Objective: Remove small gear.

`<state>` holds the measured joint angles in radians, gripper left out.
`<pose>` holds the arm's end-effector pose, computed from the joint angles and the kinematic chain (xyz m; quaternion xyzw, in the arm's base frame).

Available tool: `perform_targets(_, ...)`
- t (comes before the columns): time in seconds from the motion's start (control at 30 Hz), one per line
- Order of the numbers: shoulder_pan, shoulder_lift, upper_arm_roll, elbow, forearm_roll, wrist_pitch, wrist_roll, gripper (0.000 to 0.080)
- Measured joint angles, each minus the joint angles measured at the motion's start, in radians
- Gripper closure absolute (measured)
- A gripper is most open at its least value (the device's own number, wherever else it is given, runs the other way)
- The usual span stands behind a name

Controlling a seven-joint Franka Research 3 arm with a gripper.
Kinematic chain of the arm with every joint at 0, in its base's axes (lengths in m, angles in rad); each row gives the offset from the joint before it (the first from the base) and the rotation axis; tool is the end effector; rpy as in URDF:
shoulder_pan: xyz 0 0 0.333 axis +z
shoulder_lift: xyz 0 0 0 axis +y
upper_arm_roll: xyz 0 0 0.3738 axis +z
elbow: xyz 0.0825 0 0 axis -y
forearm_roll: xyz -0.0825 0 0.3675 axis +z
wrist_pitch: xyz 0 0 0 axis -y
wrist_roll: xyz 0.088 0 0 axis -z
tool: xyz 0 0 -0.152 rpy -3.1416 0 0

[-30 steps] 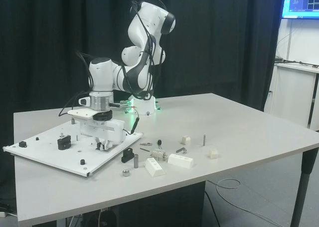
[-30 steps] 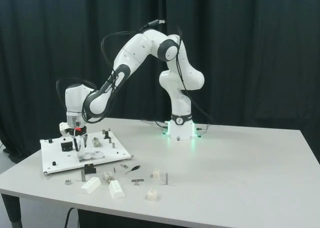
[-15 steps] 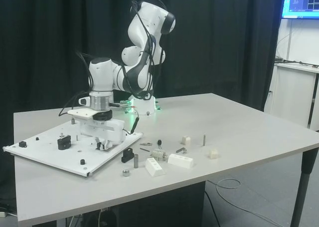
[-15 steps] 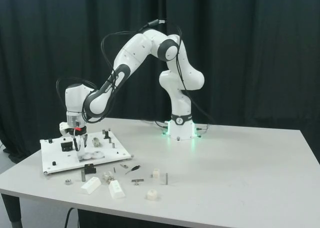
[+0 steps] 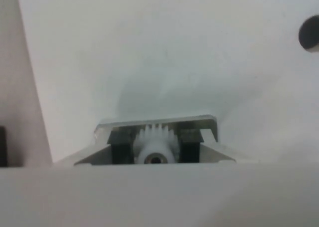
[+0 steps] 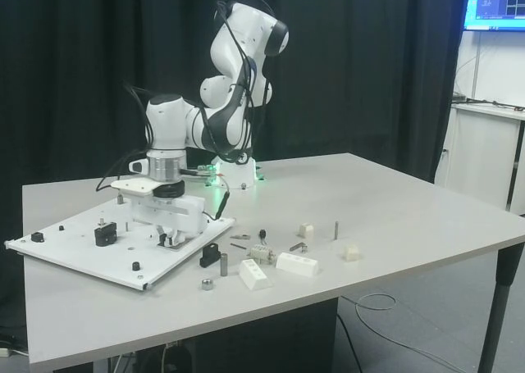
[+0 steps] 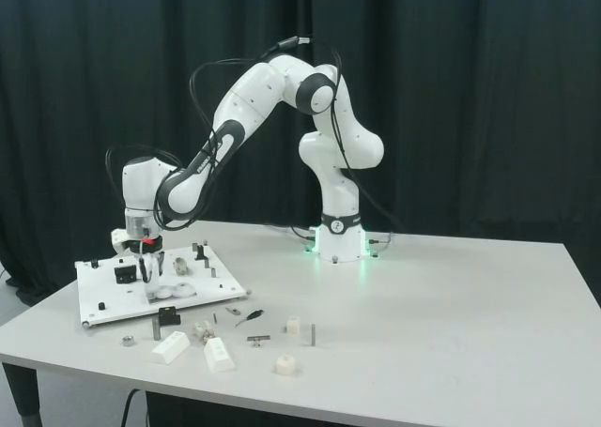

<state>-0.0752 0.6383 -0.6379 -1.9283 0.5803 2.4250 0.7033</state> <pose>0.5136 -0.3866 0.2252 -0.6377 0.7699 -0.0200 0.0086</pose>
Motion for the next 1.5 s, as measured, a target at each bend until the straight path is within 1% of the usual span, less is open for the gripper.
perform_targets(0.07, 0.000, 0.000, 0.000, 0.000, 0.000, 0.000, 0.023, 0.0610)
perform_targets(0.17, 0.000, 0.000, 0.000, 0.000, -0.001, 0.000, 0.023, 0.0610)
perform_targets(0.33, 0.001, -0.001, 0.000, 0.000, -0.003, 0.000, -0.041, 0.0610)
perform_targets(0.4, 0.001, -0.001, 0.000, 0.000, -0.002, -0.001, -0.049, 0.0611)
perform_targets(0.6, 0.000, -0.002, -0.001, 0.000, 0.002, -0.001, 0.007, 0.0611)
perform_targets(0.7, 0.000, -0.002, -0.001, 0.000, 0.001, -0.002, 0.009, 0.0611)
perform_targets(0.9, 0.001, -0.002, -0.001, 0.000, -0.001, -0.002, -0.060, 0.0612)
perform_targets(1.0, 0.000, -0.002, -0.001, 0.000, 0.001, -0.002, -0.051, 0.0612)
perform_targets(1.17, 0.000, -0.003, -0.001, -0.001, 0.003, -0.002, 0.018, 0.0612)
perform_targets(1.27, 0.000, -0.003, -0.001, -0.001, 0.001, -0.003, 0.011, 0.0612)
perform_targets(1.4, 0.001, -0.003, -0.001, -0.001, 0.000, -0.003, -0.030, 0.0612)
perform_targets(1.5, 0.000, -0.003, -0.002, -0.001, 0.002, -0.003, -0.027, 0.0612)
